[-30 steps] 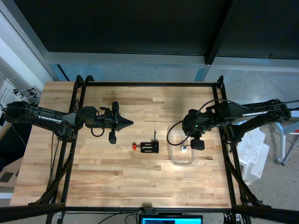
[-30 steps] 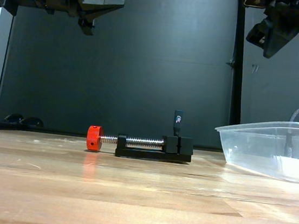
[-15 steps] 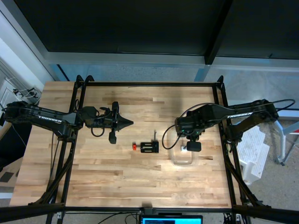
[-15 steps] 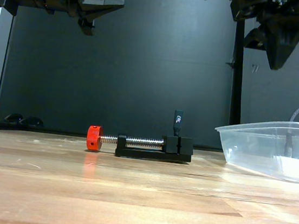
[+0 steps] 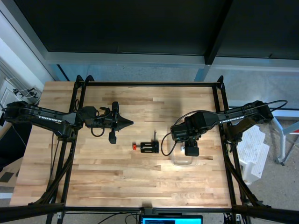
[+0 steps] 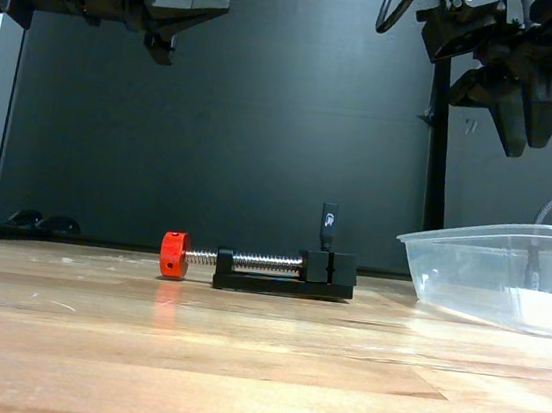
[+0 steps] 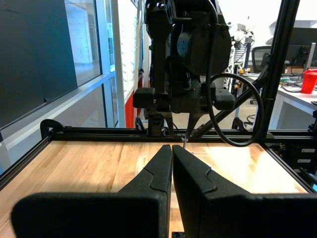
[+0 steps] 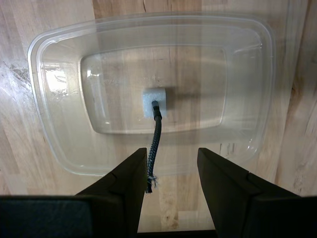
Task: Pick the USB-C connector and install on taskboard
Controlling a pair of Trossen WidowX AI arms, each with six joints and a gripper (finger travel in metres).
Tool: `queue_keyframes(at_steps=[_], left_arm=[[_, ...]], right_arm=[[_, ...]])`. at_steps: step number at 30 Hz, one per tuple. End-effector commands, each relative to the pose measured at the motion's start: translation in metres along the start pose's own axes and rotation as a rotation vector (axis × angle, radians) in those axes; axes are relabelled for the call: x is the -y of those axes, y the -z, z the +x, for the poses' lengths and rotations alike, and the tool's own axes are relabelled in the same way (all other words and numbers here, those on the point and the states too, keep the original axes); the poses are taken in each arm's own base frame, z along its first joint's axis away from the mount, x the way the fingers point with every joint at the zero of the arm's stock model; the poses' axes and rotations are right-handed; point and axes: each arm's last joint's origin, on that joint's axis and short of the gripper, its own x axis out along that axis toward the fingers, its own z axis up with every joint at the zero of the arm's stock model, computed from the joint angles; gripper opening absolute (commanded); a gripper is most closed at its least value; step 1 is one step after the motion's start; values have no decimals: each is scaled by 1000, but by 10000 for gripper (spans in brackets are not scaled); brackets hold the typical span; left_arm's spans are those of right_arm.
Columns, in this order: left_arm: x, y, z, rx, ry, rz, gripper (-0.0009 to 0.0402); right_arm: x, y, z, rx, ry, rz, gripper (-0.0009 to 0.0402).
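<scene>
USB-C connector (image 8: 156, 107) (tray (image 8: 243, 101)) under right pincer (image 8: 172, 154); left (image 5: 130, 123) aloft.

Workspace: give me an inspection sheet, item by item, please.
Surface: wooden table, carrying taskboard and tray.
Job's things: taskboard mid-table; USB-C connector seated in white piece, inside tray.
Clutter: nothing seen.
Grippers: left gripper high over table's left, fingers shut; right gripper above tray, fingers open.
Cables: braided cable rising from connector.
Surroundings: black frame; screen at near edge.
</scene>
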Motion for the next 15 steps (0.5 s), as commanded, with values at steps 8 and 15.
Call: queue_keyframes(at_steps=[8,15], left_arm=[[0,0,0,0,0,0,0],[0,0,0,0,0,0,0]], right_arm=[[-8,2,27,19,-3,5,173],[-9,4,37,17,24,7,178]])
